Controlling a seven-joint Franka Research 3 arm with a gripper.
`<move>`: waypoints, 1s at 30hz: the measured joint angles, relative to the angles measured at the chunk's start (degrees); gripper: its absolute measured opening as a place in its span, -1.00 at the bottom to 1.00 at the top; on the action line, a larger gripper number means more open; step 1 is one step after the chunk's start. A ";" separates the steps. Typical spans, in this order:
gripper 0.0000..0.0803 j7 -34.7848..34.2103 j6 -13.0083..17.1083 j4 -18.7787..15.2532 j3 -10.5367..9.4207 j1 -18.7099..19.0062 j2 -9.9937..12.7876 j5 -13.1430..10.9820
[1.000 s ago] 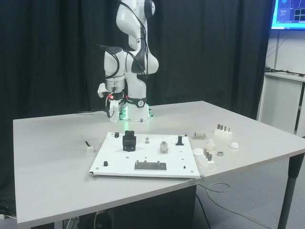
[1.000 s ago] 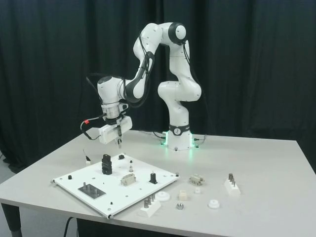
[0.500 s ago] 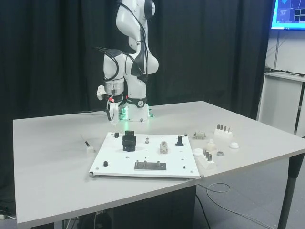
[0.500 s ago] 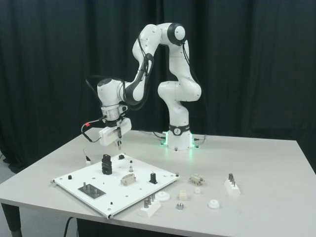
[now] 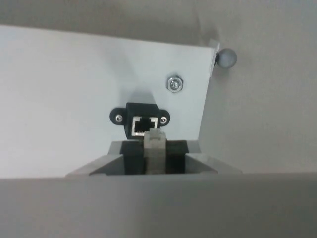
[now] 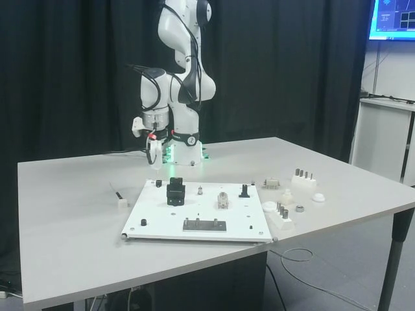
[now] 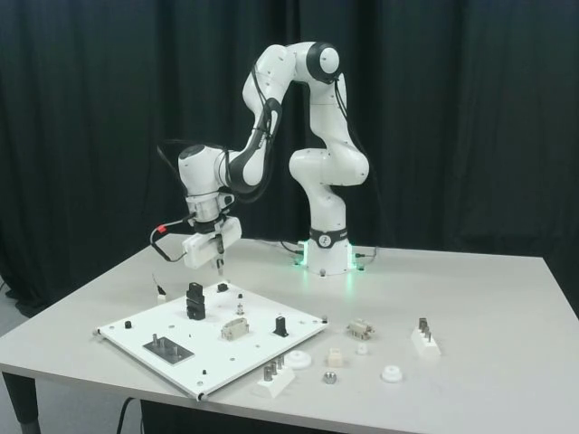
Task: Insert Ethernet.
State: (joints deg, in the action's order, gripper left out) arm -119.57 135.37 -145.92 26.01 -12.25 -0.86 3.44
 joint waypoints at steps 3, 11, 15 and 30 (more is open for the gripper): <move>-0.78 0.71 0.03 -0.14 0.00 0.00 0.05 -0.90; -0.78 1.92 0.15 -0.26 0.04 0.00 0.45 -1.72; -0.78 2.42 0.24 -0.28 0.12 0.00 0.63 -1.78; -0.78 5.63 1.60 -0.30 0.42 0.00 1.69 -3.28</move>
State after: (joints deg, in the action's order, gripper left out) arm -113.94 136.98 -146.22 26.43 -12.25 0.84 0.16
